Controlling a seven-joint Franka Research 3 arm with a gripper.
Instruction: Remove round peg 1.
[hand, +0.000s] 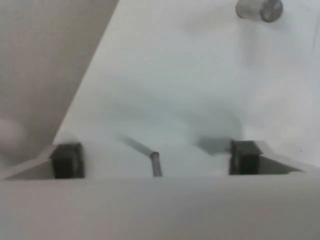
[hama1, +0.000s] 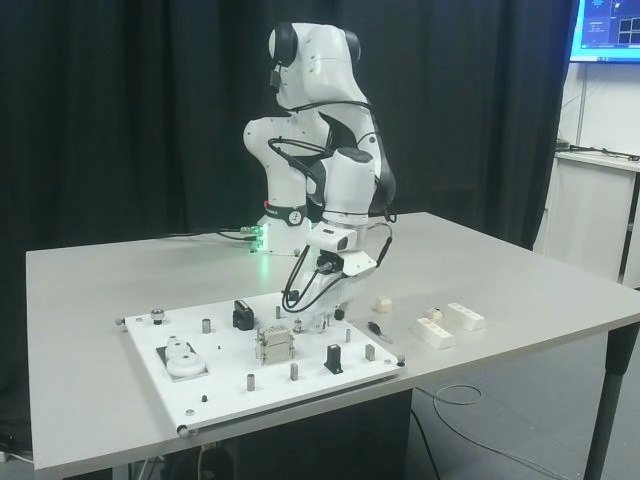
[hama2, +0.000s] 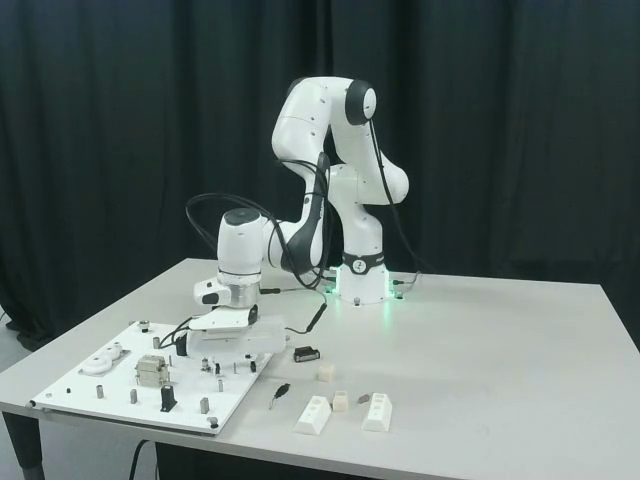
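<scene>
In the wrist view a thin grey round peg (hand: 156, 167) stands up from the white board (hand: 165, 75). It sits between the two black fingertips of my gripper (hand: 156, 159), which is open, with a gap between the peg and each fingertip. From the room views, the gripper (hama1: 322, 318) (hama2: 218, 362) hangs low over the board (hama1: 225, 390) (hama2: 70, 395), near its far right part. The peg itself is hidden behind the hand in both room views.
A thicker grey peg (hand: 260, 9) stands further off on the board. White gears (hama1: 183, 360), a grey connector (hama1: 274, 345) and a black block (hama1: 334, 358) are also on it. White blocks (hama1: 450, 322) and a black tool (hama1: 378, 329) lie on the grey table beside the board.
</scene>
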